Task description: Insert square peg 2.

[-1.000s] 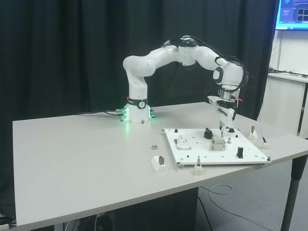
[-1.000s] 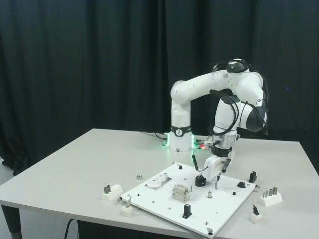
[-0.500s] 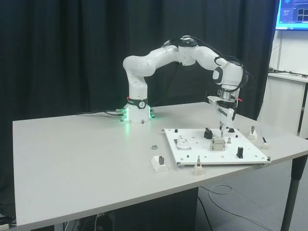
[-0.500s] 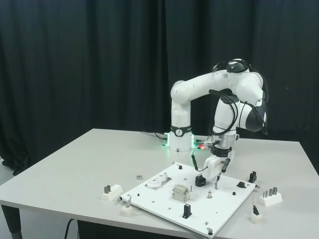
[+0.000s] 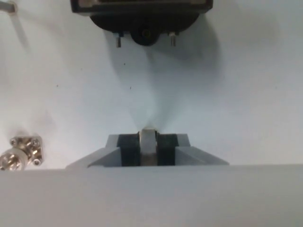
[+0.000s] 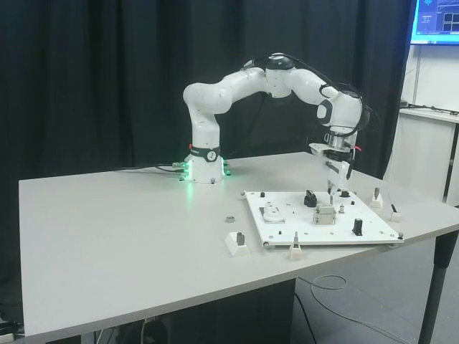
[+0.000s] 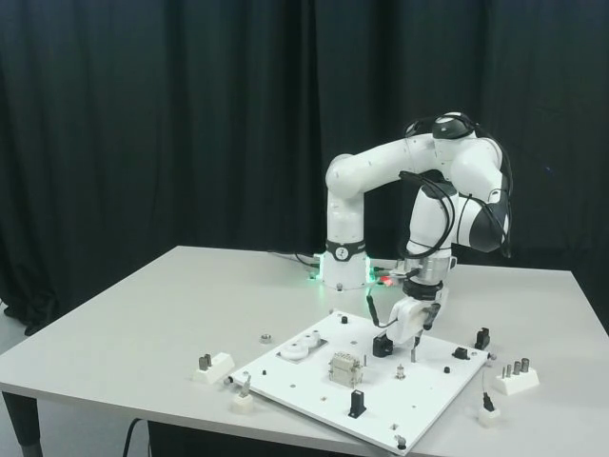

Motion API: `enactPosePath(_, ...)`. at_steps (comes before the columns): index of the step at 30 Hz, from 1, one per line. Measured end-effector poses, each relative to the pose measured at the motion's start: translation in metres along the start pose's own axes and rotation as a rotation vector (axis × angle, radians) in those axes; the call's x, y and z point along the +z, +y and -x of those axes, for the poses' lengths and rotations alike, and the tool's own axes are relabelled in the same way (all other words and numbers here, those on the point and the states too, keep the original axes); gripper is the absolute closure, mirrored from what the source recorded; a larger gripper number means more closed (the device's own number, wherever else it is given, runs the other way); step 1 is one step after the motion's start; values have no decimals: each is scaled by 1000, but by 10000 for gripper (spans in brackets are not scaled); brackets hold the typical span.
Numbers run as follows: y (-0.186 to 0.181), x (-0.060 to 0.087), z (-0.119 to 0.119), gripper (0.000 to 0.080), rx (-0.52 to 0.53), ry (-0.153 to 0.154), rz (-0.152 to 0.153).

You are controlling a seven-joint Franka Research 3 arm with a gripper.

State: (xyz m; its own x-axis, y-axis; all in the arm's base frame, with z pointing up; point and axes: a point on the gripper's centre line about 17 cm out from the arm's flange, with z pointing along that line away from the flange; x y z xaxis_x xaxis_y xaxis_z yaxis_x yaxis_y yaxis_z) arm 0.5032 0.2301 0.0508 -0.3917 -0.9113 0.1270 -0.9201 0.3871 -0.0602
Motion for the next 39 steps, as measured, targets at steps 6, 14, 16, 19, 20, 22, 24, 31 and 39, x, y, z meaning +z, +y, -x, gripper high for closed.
enactPosePath(6, 0, 0, 0, 731, -4, 0, -1)
enactPosePath(14, 1, 0, 2, 731, -28, 0, -5)
enactPosePath(16, 1, 0, 2, 731, -39, 0, -8)
enactPosePath(19, 1, 0, 3, 731, -57, 1, -12)
enactPosePath(20, 1, 0, 3, 731, -62, 2, -13)
enactPosePath(22, 1, 0, 3, 731, -69, 4, -16)
enactPosePath(24, 1, 0, 3, 731, -74, 6, -18)
enactPosePath(31, 1, 0, 3, 731, -77, 11, -26)
enactPosePath(39, 1, 0, 2, 731, -44, 11, -28)
